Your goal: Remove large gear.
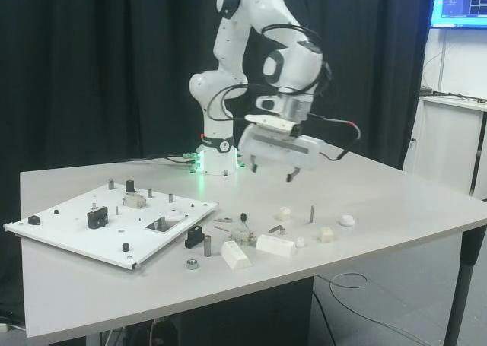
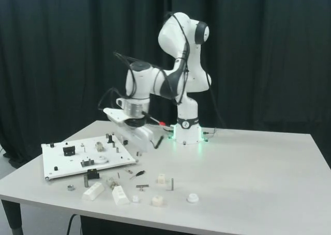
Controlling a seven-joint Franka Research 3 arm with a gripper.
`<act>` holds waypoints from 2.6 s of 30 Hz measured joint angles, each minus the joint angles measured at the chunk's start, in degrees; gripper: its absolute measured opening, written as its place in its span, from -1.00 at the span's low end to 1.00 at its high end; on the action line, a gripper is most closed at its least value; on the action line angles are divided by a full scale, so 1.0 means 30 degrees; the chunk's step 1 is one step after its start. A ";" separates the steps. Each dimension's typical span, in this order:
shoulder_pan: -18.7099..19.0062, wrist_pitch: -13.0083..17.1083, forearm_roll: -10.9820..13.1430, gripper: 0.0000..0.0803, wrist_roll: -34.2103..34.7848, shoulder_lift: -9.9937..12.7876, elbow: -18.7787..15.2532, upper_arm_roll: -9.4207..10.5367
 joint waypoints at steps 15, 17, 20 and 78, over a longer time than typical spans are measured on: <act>-0.3163 0.0321 -0.0473 0.99 -0.2652 -0.0098 -0.0264 0.0073; -0.3591 0.0379 -0.0473 0.99 -0.2943 -0.0098 -0.0286 0.0071; -0.4227 0.0454 -0.0472 0.99 -0.3526 -0.0098 -0.0297 0.0065; -0.7603 0.6790 0.6775 0.99 -1.2739 -0.0341 -0.6461 -0.2328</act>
